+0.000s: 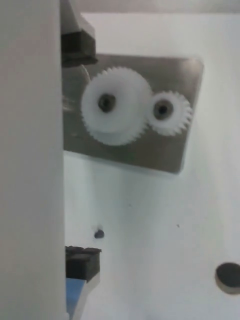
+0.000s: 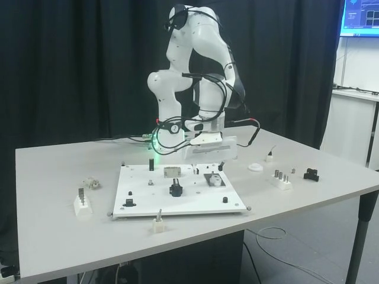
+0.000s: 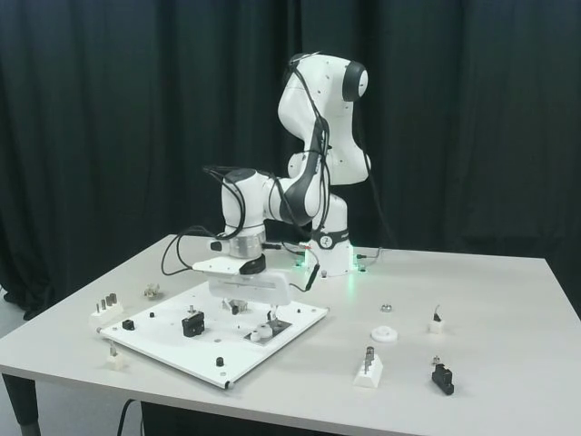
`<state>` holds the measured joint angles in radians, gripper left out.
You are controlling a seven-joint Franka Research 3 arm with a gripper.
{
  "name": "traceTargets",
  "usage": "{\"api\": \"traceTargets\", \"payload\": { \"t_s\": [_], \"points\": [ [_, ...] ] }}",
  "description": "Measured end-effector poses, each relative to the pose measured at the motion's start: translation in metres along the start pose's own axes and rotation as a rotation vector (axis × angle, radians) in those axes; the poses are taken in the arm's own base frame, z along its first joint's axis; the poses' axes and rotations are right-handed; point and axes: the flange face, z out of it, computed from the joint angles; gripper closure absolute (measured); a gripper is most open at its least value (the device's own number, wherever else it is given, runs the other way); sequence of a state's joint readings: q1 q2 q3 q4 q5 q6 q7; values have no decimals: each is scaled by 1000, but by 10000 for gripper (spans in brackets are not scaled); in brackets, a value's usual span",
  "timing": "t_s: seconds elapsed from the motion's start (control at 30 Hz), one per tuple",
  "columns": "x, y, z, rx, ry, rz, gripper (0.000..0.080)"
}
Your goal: Pick large gear.
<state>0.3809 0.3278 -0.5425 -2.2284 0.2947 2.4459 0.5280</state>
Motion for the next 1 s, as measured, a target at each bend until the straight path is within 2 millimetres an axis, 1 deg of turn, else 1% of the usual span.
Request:
{"api": "traceTargets", "payload": {
  "t_s": [0.33,0.73,1.0],
  "points": [
    [-4,-3,-8,9,-12,-9,3],
    [-7,-6,-8,7,-15,-15,3],
    [-18,-14,-6,-3,-34,-39,3]
  ]
}}
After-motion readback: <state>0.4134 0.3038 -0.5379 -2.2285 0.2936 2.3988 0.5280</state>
